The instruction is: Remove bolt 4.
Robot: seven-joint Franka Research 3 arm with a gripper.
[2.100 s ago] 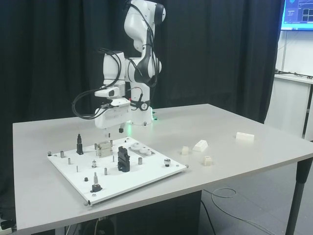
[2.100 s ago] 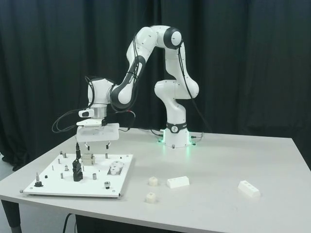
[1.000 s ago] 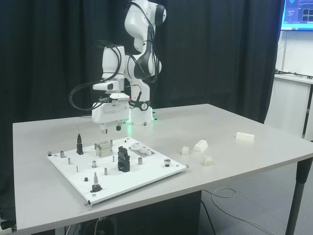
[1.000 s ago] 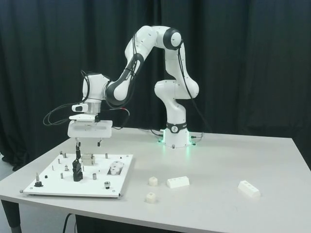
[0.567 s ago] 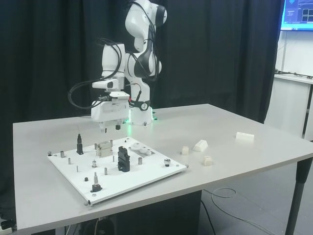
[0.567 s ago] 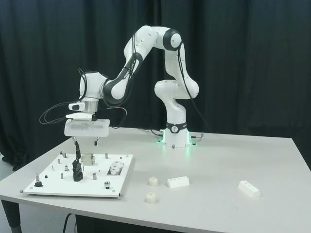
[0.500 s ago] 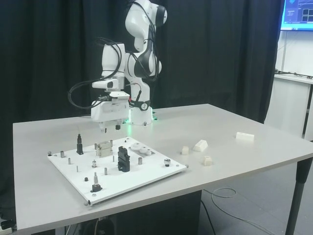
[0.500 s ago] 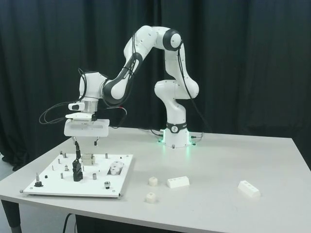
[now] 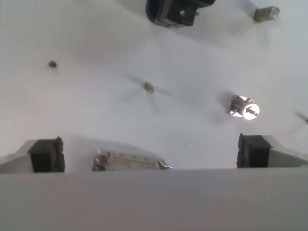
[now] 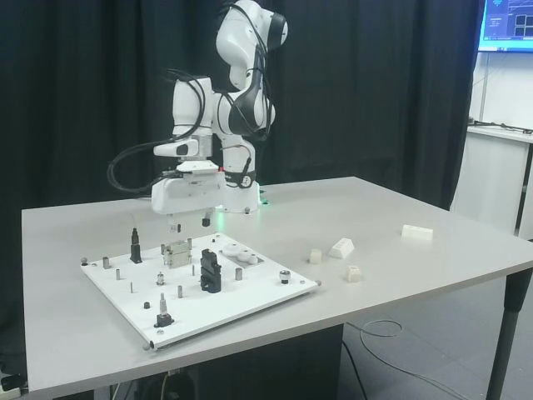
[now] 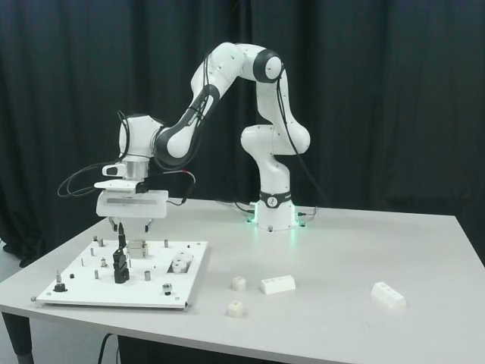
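Observation:
A white board (image 10: 250,292) lies at the table's left and carries several small grey bolts; I cannot tell which one is bolt 4. My gripper (image 10: 189,223) hangs open over the back part of the board (image 11: 83,292), above a grey metal block (image 10: 176,252) and clear of it. In the wrist view the gripper (image 9: 149,153) holds nothing, and the black pads (image 9: 46,155) stand far apart. Below it I see the metal block (image 9: 130,161), a thin stud (image 9: 147,87), a shiny bolt (image 9: 244,108) and a black part (image 9: 173,9).
A tall black peg (image 10: 135,244) and a black block (image 10: 209,271) stand on the board near the gripper. Several small white blocks (image 10: 341,247) lie on the grey table to the right of the board, one more (image 10: 417,232) farther right. The arm's base (image 10: 237,196) stands behind the board.
The gripper has risen a little and shifted sideways along the back of the board, toward the tall black peg. It has stayed open and holds nothing.

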